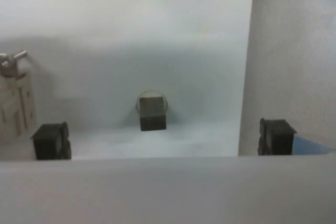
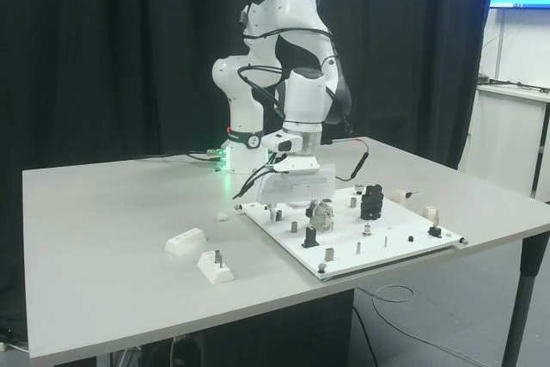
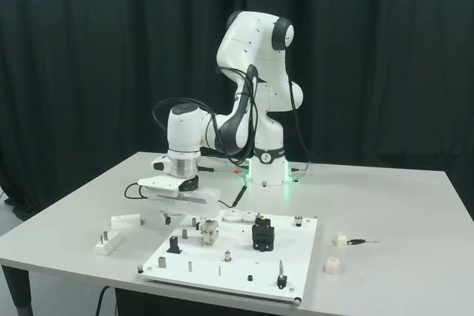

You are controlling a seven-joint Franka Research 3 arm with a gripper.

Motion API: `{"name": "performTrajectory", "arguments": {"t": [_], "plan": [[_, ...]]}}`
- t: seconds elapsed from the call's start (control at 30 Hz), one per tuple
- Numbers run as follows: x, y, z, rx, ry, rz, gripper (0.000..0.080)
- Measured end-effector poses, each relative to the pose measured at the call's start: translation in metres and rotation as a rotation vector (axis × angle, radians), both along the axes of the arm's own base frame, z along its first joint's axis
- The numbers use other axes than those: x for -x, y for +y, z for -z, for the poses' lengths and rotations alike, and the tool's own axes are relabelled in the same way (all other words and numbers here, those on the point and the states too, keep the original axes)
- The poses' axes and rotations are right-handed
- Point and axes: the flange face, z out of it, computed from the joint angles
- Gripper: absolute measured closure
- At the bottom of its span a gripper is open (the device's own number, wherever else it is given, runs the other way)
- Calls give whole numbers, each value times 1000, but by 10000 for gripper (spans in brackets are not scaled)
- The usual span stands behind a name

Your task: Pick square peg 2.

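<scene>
**Claw spread wide over the square peg, nothing held**

My gripper (image 1: 163,139) stands wide open: in the wrist view I see one black fingertip (image 1: 51,141) on either side of the frame, well apart, with nothing between them but bare board. Neither pad touches anything that I can make out.

The square peg (image 1: 153,111) sits upright in the gap between the fingers, roughly midway, standing in a round seat on the white board (image 1: 157,51). It is apart from both fingertips. A grey strip of table (image 1: 294,51) shows beyond the board's edge, and a small metal fitting (image 1: 10,64) sits off to one side of the peg.

From the first room view, the white arm (image 2: 284,49) is bent down over the far left corner of the assembly board (image 2: 344,251), the gripper (image 2: 292,204) hanging low just above it. The board carries several small pegs and a black block (image 2: 371,202). Two white holders (image 2: 185,241) lie on the grey table (image 2: 103,212) to the left of the board, well apart from the arm.
</scene>
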Motion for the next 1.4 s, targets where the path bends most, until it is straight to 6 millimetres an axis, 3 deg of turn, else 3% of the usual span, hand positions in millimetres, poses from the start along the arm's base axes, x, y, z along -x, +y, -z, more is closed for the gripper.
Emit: {"name": "performTrajectory", "arguments": {"t": [1.4], "plan": [[0,-5,4,9,-6,5,3]]}}
